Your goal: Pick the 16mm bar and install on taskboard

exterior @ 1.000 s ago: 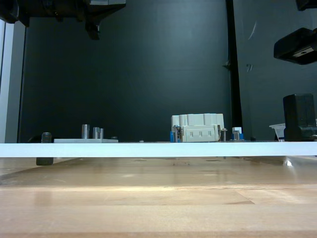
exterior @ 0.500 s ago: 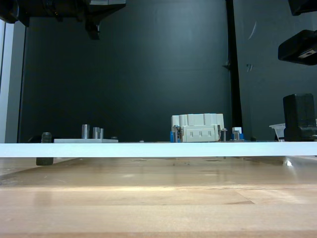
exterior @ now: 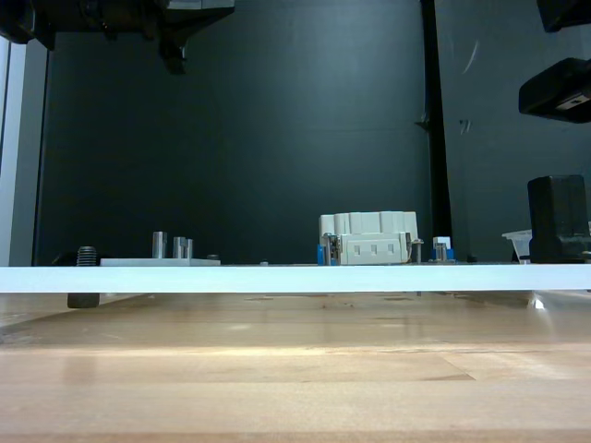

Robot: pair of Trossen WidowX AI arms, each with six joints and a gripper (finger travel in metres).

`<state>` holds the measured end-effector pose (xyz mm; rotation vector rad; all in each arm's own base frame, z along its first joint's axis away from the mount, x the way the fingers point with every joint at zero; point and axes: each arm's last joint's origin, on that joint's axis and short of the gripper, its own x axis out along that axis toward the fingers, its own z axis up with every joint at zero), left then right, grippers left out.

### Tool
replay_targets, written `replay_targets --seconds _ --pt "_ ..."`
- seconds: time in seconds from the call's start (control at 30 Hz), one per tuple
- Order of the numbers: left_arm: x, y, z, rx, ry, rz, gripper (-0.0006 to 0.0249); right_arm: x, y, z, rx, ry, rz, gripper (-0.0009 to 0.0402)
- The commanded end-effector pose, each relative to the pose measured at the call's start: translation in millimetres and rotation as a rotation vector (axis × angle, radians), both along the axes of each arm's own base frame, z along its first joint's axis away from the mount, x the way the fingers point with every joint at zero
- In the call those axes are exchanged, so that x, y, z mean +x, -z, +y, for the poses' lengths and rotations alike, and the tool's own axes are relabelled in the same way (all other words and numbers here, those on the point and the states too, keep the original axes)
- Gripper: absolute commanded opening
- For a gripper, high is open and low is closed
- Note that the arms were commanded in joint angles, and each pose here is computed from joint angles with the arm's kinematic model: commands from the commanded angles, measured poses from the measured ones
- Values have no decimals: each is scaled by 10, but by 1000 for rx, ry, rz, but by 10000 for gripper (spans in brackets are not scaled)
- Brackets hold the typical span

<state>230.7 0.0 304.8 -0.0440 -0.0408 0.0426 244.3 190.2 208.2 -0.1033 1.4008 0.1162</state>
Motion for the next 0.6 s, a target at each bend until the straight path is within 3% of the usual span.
replay_targets --seconds 0.03,0.6 --pt "1 -1 0 0 0 0 0 17 63 15 -10 -1 14 0" --pt "1 -1 0 0 0 0 0 25 84 20 -12 -3 16 0"
